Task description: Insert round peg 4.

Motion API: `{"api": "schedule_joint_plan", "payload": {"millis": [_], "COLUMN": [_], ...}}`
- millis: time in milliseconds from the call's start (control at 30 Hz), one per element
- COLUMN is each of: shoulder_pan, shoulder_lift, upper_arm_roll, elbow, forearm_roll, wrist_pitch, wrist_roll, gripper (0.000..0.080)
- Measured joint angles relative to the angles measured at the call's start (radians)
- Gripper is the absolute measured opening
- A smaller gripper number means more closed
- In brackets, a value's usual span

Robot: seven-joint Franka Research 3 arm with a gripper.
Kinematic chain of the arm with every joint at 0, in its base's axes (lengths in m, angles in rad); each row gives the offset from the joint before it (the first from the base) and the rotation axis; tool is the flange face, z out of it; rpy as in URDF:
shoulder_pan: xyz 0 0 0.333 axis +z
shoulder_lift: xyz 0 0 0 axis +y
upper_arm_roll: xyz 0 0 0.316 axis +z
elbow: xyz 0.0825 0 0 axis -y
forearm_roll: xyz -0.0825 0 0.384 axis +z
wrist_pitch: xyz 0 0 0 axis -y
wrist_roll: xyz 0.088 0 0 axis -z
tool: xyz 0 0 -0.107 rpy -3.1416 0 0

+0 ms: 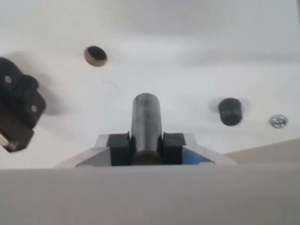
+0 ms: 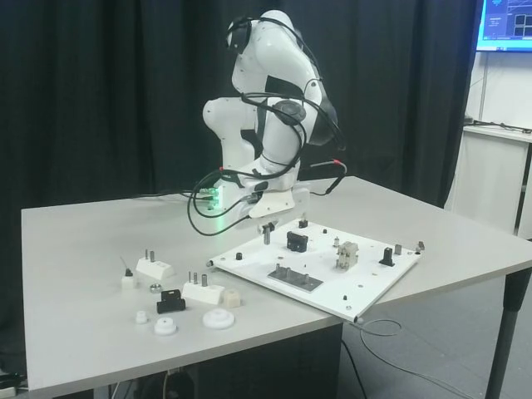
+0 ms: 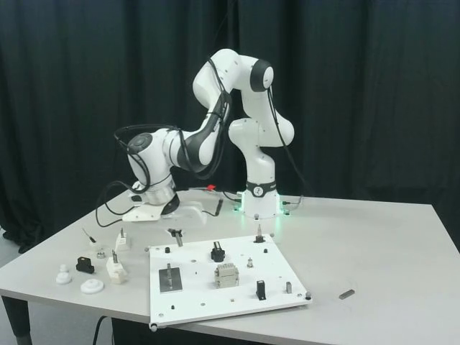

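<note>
A round hole, a black block, a black stub and a screw are sitting around on the white board. The fingers are clamping the round peg, a grey metal cylinder hanging upright just above the board's edge over the worktop.

The peg sits between the gripper fingers, above the board; a hole lies ahead.

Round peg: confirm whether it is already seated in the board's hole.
No, the round peg sits between the gripper fingers, above the board.
</note>
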Motion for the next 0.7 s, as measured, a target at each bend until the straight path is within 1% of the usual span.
{"api": "schedule_joint_plan", "payload": {"millis": [233,367,533,700], "shoulder_pan": [0.025,0.038,0.052,0.062], "shoulder_lift": [-0.050,-0.069,-0.083,-0.086], "upper_arm_roll": [0.000,0.000,0.000,0.000], "elbow": [-0.115,-0.163,-0.202,-0.217], "forearm_roll": [0.032,0.036,0.037,0.037], "wrist_pitch": [0.125,0.184,0.230,0.250], "wrist_roll": [0.020,0.025,0.038,0.044], "gripper": [0.0146,0.0146,0.0146,0.0146]}}
